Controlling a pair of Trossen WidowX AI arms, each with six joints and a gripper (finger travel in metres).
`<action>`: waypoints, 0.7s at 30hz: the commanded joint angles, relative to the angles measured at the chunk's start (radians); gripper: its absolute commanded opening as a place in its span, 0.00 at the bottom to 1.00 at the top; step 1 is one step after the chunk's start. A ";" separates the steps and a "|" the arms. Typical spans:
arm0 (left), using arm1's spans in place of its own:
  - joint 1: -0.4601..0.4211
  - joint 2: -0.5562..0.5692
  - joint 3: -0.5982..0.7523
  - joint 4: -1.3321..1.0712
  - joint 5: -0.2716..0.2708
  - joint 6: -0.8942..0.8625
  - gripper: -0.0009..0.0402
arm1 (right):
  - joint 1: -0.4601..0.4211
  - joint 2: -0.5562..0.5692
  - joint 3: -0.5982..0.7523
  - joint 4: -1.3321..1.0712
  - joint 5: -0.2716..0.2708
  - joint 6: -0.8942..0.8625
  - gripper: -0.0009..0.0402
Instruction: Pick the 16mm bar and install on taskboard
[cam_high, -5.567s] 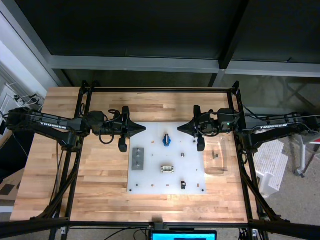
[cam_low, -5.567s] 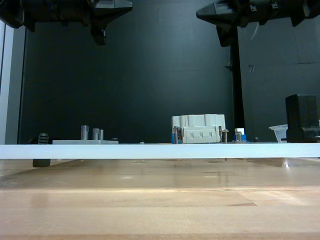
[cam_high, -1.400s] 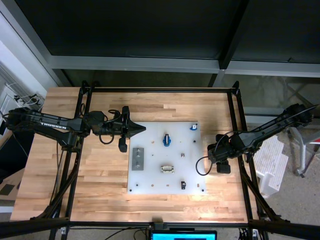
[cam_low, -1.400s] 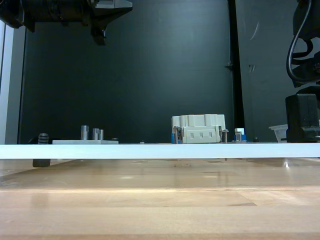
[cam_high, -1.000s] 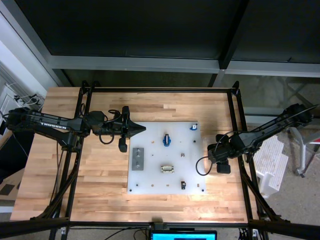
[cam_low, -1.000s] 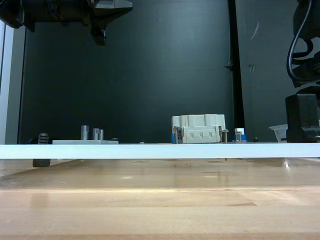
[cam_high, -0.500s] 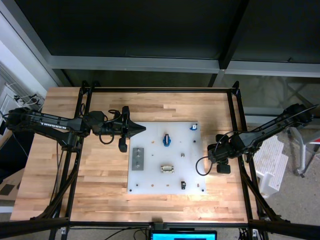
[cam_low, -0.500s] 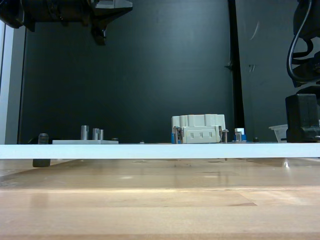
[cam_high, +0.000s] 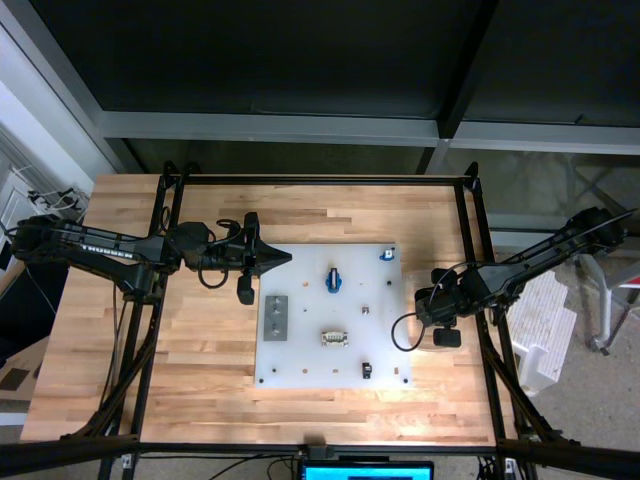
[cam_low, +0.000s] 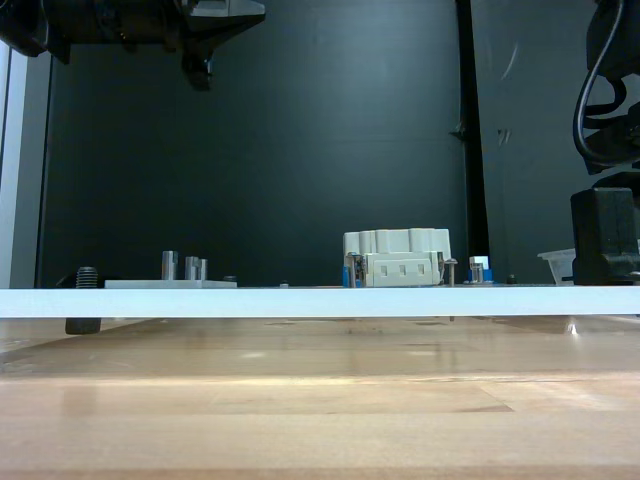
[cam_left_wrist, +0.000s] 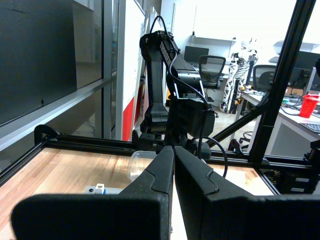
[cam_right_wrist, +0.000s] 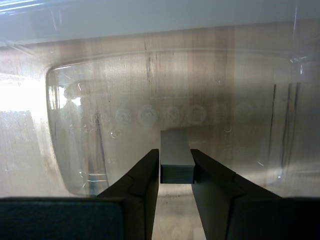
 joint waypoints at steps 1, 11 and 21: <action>0.000 0.000 0.000 0.000 0.000 0.000 0.02 | 0.000 0.000 0.000 0.000 0.000 0.001 0.17; 0.000 0.000 0.000 0.000 0.000 0.000 0.02 | 0.000 0.000 0.000 0.000 0.000 0.003 0.05; 0.000 0.000 0.000 0.000 0.000 0.000 0.02 | 0.000 0.000 0.030 -0.010 -0.001 0.003 0.02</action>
